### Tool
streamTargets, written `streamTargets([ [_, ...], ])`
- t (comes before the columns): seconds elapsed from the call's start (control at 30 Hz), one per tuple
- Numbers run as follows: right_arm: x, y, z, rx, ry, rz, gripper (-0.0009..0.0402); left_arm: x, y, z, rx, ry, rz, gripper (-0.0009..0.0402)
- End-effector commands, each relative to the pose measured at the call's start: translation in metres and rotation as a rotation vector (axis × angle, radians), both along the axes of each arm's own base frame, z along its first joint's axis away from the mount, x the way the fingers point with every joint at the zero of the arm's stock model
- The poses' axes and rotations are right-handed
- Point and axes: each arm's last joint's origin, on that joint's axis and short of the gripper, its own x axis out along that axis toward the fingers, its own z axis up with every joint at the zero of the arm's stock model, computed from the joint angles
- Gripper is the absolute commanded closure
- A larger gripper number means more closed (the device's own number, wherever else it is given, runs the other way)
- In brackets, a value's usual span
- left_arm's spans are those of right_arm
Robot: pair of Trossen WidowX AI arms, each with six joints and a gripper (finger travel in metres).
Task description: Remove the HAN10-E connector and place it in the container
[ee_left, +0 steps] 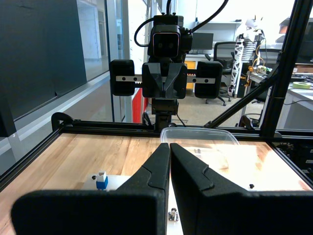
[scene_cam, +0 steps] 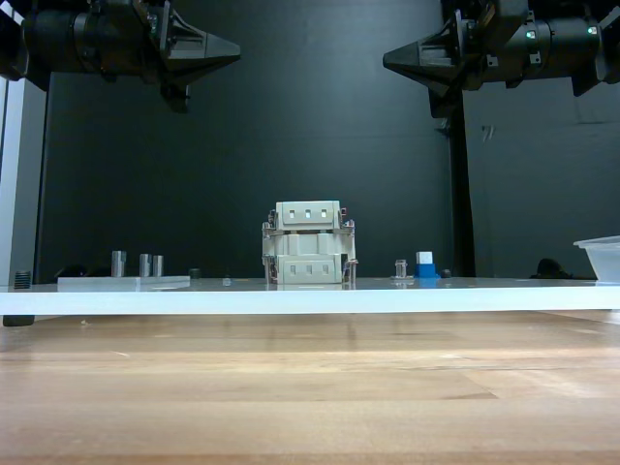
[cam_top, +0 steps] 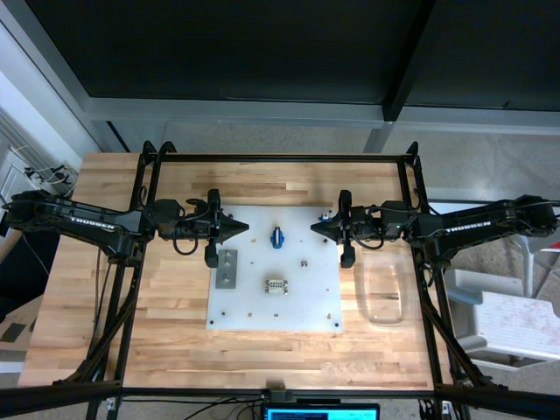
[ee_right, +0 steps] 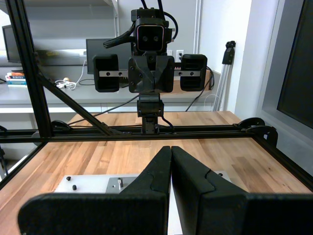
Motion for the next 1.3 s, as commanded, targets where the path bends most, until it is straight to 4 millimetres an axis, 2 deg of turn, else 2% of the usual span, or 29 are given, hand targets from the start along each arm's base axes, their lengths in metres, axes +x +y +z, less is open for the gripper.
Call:
streamTargets([
  [0.03, 0.0, 0.0, 0.0, 0.0, 0.002, 0.0, 0.0393, 0.0, 0.0, 0.0, 0.0, 0.0, 0.0, 0.0393],
  [0.4, 0.0, 0.0, 0.001, 0.03, -0.003, 0.002, 0.0393, 0.0, 0.0, 0.0, 0.0, -0.001, 0.0, 0.0393],
  [0.67, 0.005, 0.001, 0.017, 0.06, 0.012, 0.007, 0.0393, 0.0, 0.0, 0.0, 0.0, 0.0, 0.0, 0.0393],
  [0.8, 0.011, 0.002, 0.028, 0.061, 0.122, 0.005, 0.0393, 0.0, 0.0, 0.0, 0.0, -0.001, 0.0, 0.0393],
  [1.0, 0.019, 0.003, 0.056, 0.084, 0.25, 0.006, 0.0393, 0.0, 0.0, 0.0, 0.0, -0.001, 0.0, 0.0393],
  [1.3, 0.045, 0.011, 0.092, 0.075, 0.5, 0.022, 0.0393, 0.0, 0.0, 0.0, 0.0, 0.0, 0.0, 0.0393],
])
